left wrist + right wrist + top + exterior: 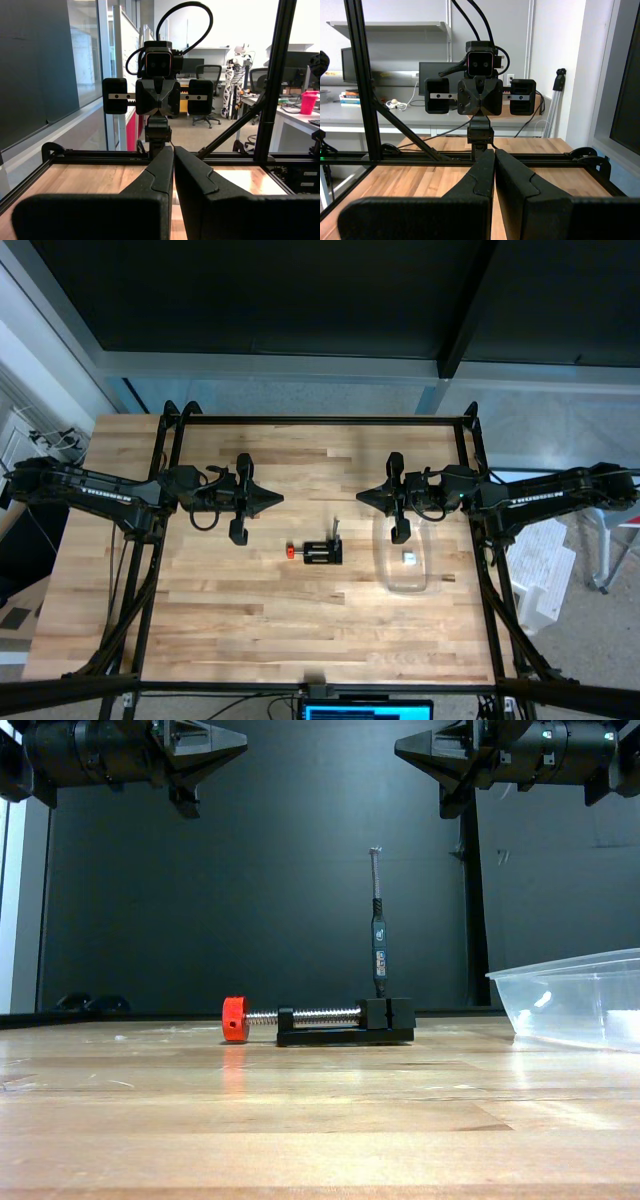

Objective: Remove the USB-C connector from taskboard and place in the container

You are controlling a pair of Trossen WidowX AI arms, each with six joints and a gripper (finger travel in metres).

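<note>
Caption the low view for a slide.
Left tool and right tool, shut, hover high flanking the taskboard; container at right.

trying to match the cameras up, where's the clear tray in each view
High view: clear tray right of the black clamp, its far end beneath the right gripper; left gripper hovers left of the clamp.
Low view: tray at the right edge, clamp left of it.
Left wrist view: not in it.
Right wrist view: not in it.
Shared landmark: the clamp's red knob, in high and low views.
</note>
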